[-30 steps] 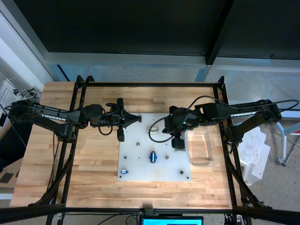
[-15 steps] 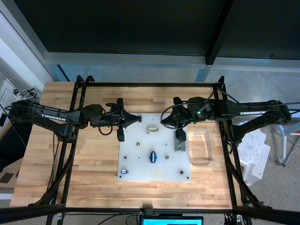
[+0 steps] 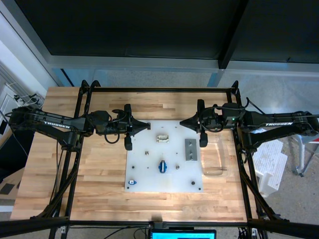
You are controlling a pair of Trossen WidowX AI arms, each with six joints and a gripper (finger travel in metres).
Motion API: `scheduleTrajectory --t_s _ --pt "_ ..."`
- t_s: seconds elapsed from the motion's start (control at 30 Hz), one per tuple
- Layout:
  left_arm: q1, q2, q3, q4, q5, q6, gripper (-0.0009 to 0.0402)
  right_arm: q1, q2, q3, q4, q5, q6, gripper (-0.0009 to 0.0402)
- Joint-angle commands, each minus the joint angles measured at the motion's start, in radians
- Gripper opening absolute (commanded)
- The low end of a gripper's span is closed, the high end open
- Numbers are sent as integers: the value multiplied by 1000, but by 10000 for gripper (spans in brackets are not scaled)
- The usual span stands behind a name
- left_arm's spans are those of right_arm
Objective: Pick the 16mm cylinder and install on the taskboard
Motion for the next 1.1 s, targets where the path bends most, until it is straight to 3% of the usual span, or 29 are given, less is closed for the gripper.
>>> scheduleTrajectory --t_s 0.03,0.13,0.27,0.4,1.1 --pt "0 0 0 -1 33 18 1 0 -15 -21 5 1 -2 0" --pt "0 0 0 -1 66 43 1 0 -25 -45 46 -16 -7 0" --pt "0 0 0 -1 60 46 1 -2 -40 -83 86 -15 -11 0" --pt "0 0 0 -3 28 45 1 -14 -61 -121 110 -16 -3 0" --pt "2 0 0 -2 28 6 1 -14 -98 -196 209 -7 -27 0"
